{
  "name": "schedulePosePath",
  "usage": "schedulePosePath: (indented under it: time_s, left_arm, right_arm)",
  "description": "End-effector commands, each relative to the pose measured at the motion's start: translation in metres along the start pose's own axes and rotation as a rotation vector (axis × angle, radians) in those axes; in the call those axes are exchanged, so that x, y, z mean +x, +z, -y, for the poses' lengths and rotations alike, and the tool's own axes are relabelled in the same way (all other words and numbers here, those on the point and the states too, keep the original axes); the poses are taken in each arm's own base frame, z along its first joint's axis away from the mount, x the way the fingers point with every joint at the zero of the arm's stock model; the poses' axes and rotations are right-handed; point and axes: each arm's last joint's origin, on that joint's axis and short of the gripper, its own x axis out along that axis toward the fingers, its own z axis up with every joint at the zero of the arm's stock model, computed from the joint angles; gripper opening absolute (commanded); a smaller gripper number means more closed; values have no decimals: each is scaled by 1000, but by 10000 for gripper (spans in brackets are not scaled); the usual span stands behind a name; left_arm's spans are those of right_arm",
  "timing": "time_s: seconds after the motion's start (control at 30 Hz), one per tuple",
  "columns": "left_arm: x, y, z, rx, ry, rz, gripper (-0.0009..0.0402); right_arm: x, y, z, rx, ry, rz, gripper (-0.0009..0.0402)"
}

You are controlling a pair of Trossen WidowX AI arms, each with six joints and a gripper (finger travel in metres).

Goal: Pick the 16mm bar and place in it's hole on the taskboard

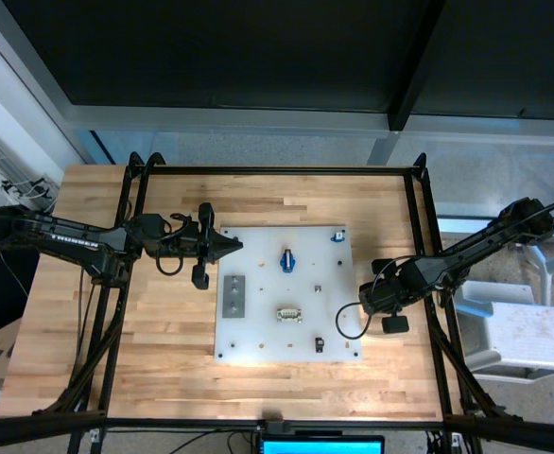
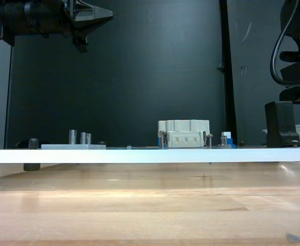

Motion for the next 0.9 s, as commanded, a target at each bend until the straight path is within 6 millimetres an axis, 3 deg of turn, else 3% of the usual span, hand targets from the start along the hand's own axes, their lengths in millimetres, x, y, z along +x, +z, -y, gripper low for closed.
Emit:
schedulePosePath:
  time_s: [0.03,0.2,0.5,0.9]
  left_arm:
    - [0,0,0,0,0,0,0]
    - [0,0,0,0,0,0,0]
    - [0,0,0,0,0,0,0]
    - [0,0,0,0,0,0,0]
  right_arm:
    - [0,0,0,0,0,0,28]
    - [0,0,0,-3,0,0,-2]
    - [-2,1,0,-3,1,0,4]
    - [-44,7,1,-4,2,2,4]
